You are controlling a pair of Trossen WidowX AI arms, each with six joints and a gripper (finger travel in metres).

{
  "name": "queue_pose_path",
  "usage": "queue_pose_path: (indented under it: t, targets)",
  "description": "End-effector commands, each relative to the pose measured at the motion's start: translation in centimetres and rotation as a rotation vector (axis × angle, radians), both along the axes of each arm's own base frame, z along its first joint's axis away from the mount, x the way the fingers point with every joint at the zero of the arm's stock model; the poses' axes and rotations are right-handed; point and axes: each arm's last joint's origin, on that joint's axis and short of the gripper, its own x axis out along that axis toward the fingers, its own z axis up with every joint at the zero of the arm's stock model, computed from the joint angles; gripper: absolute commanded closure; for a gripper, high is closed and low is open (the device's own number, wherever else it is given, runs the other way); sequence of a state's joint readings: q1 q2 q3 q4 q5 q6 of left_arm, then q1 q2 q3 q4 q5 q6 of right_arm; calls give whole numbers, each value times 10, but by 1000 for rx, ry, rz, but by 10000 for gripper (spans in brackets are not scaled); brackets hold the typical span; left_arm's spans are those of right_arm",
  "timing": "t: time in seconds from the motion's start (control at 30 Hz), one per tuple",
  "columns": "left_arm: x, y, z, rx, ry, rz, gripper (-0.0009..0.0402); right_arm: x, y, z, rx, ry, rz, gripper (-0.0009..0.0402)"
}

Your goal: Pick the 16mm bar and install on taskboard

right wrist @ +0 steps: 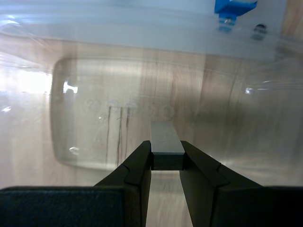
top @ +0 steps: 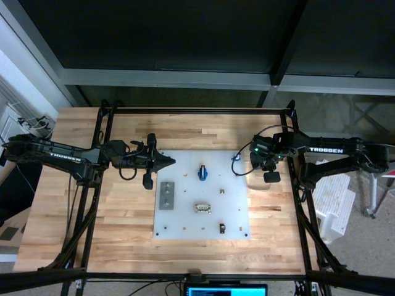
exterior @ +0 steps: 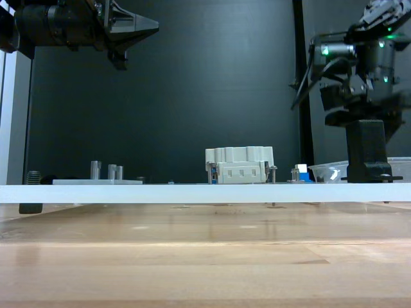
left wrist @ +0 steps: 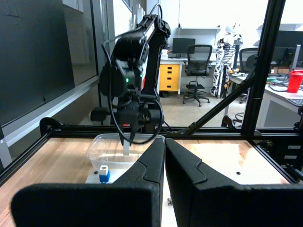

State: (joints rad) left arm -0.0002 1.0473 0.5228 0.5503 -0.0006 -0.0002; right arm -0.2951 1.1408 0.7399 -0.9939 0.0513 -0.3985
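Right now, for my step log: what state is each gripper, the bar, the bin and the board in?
Right gripper: shut on the 16mm bar, at the clear container.
16mm bar: clamped between the fingers, not yet installed.
Left gripper: shut, empty, raised over the taskboard's far-left corner.
Clear container: open-topped, nothing else seen inside.
Taskboard: flat on the table, no bar on it.

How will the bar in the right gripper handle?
Square-edged grey bar: probably rigid, unlikely to roll. Smooth faces may slip in the right gripper, shut on it above the clear tub. Left gripper hangs high by the taskboard.
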Motion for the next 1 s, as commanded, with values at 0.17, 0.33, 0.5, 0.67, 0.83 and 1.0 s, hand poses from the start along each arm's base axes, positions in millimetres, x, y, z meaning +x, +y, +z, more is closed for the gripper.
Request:
queue_pose_path:
  t: [0.17,0.33,0.5,0.67,0.83,1.0]
  targets:
    - [0,0,0,0,0,0,393,2,0,29,8,8,-31,381]
    - [0,0,0,0,0,0,393,3,2,43,14,2,-60,381]
    - [0,0,0,0,0,0,393,4,6,51,21,-3,-82,381]
    - [0,0,0,0,0,0,393,5,15,54,39,-8,-147,381]
    - [0,0,0,0,0,0,393,8,28,57,59,-20,-198,381]
    - [0,0,0,0,0,0,393,10,44,58,71,-22,-182,381]
